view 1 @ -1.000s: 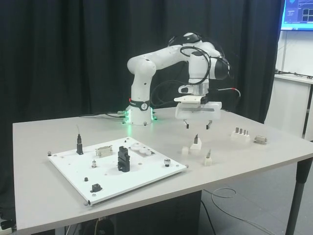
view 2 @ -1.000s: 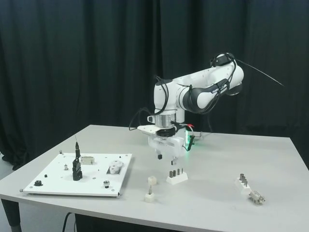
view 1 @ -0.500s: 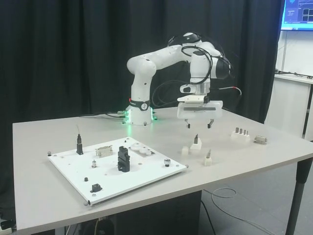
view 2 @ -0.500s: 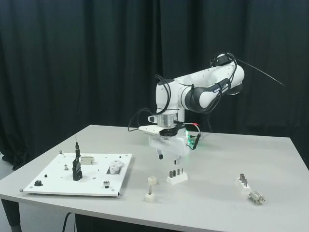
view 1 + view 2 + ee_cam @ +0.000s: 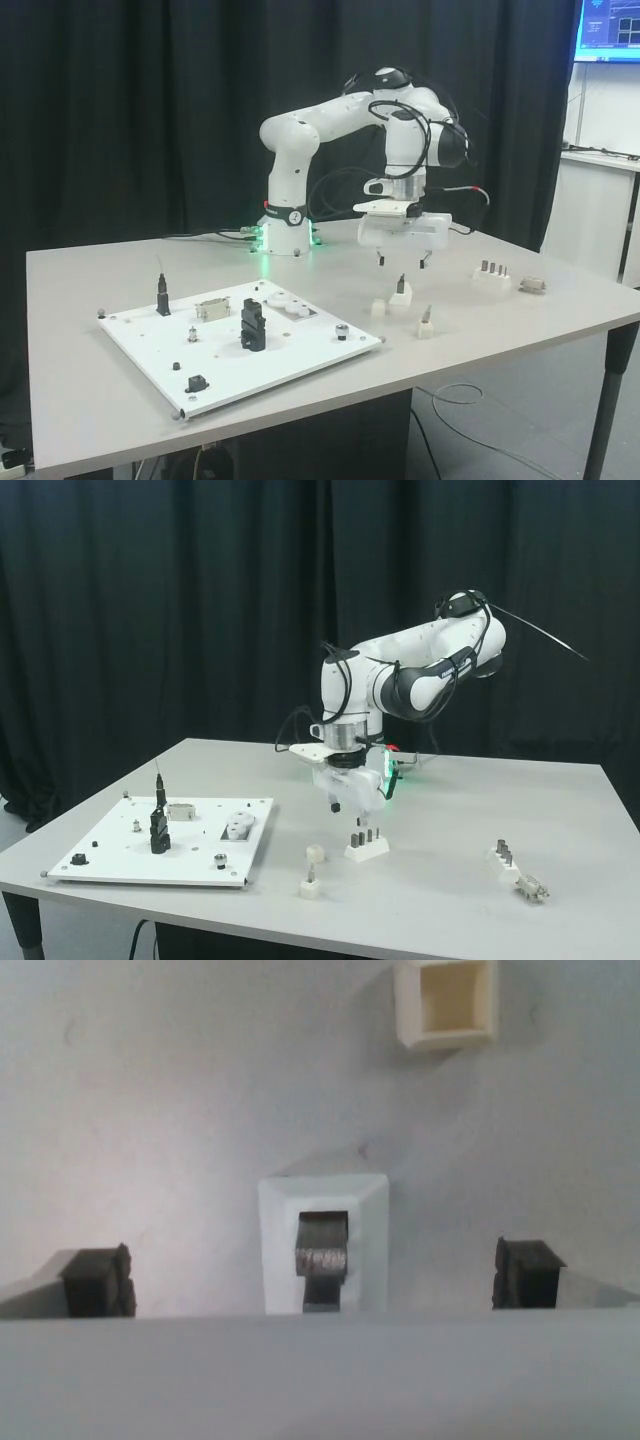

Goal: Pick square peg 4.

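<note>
The square peg (image 5: 321, 1260) was seen standing upright in a white holder (image 5: 324, 1245) on the grey tabletop (image 5: 90, 300), towards that edge of the tabletop nearest the first room camera and well clear of its corners. In the wrist view the grey peg was framed between the two black fingertips (image 5: 98, 1282), directly under the gripper (image 5: 312, 1280). The gripper was spread wide, one fingertip well to each side of the holder, and nothing was held in it. From the room views it was judged that the gripper (image 5: 401, 258) hung above the peg (image 5: 401, 284) with a clear gap left between the fingertips and the peg's top.

Just beside the holder, an empty square socket block (image 5: 445, 1002) was seen, and a second small holder with a peg (image 5: 426, 322) was placed closer to the near edge of the tabletop. A white block carrying three pegs (image 5: 491, 274) and a small metal connector (image 5: 533, 286) were set further along, towards the corner of the tabletop at the arm's far side. A white board (image 5: 235, 345) with several fittings was laid on the other half of the tabletop.

The task was judged to be at the approach: alignment over the peg appeared largely done, while the descent, the closing on the peg and the lift out of the holder were not yet done.
</note>
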